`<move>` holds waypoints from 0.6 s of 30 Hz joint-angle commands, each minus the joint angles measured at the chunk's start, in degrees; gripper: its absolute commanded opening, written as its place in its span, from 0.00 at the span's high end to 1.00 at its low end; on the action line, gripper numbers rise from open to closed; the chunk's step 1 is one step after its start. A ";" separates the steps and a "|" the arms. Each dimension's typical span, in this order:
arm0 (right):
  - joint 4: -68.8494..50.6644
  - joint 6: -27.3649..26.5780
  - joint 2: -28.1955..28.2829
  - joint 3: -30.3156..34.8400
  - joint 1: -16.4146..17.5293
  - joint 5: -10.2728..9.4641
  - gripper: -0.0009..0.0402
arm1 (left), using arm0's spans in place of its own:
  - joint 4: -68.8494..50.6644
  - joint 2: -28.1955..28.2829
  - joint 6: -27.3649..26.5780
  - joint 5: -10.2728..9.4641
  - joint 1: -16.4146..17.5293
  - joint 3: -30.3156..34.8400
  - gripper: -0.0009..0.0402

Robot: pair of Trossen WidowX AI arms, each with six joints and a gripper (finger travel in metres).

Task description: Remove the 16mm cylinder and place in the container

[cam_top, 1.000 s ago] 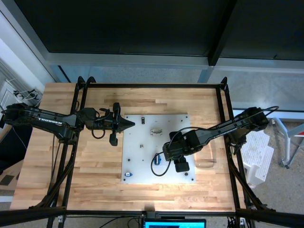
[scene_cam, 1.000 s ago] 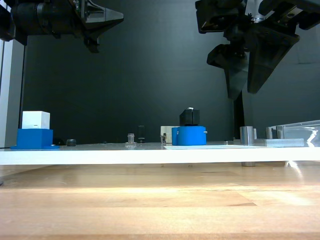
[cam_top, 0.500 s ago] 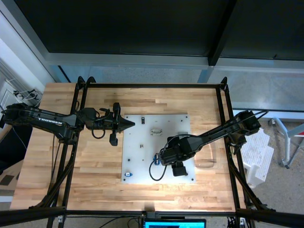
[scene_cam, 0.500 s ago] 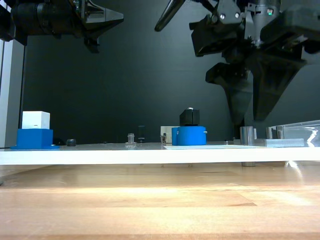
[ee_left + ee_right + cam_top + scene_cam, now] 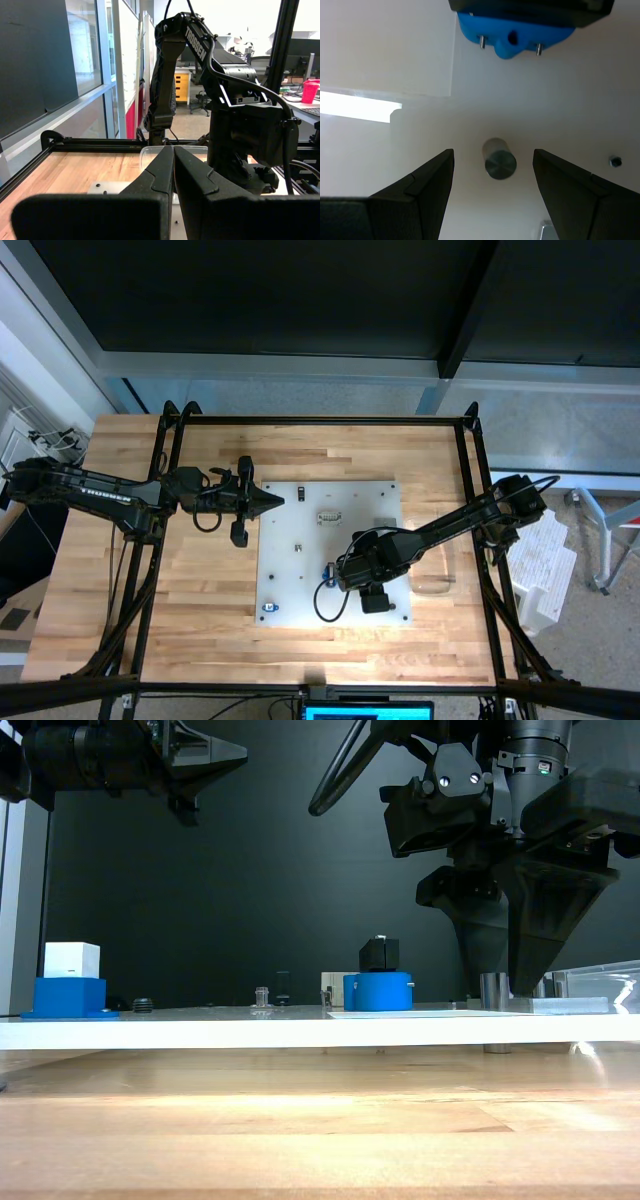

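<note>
Even overhead light; low view dim, dark bkgd; board (image 5: 580, 100) glare-washed, right gripper (image 5: 493, 151) fingers (image 5: 420, 200) soft

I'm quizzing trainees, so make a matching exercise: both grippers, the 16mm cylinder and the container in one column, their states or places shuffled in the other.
1. left gripper
2. right gripper
3. 16mm cylinder
4. container

A. upright in the white board
B. shut, raised at the board's left edge
C. on the table, right of the board
D. open, straddling the 16mm cylinder

Pairs: 1-B, 2-D, 3-A, 4-C
</note>
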 commanded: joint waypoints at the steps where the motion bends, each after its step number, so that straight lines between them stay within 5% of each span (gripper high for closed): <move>1: 0.44 0.00 -0.04 -0.24 0.04 0.07 0.44 | 0.00 0.02 0.00 0.00 0.02 0.00 0.98; 18: 1.51 -0.20 -0.07 -0.68 0.00 0.20 0.69 | 0.00 0.02 0.00 0.00 0.00 0.00 0.98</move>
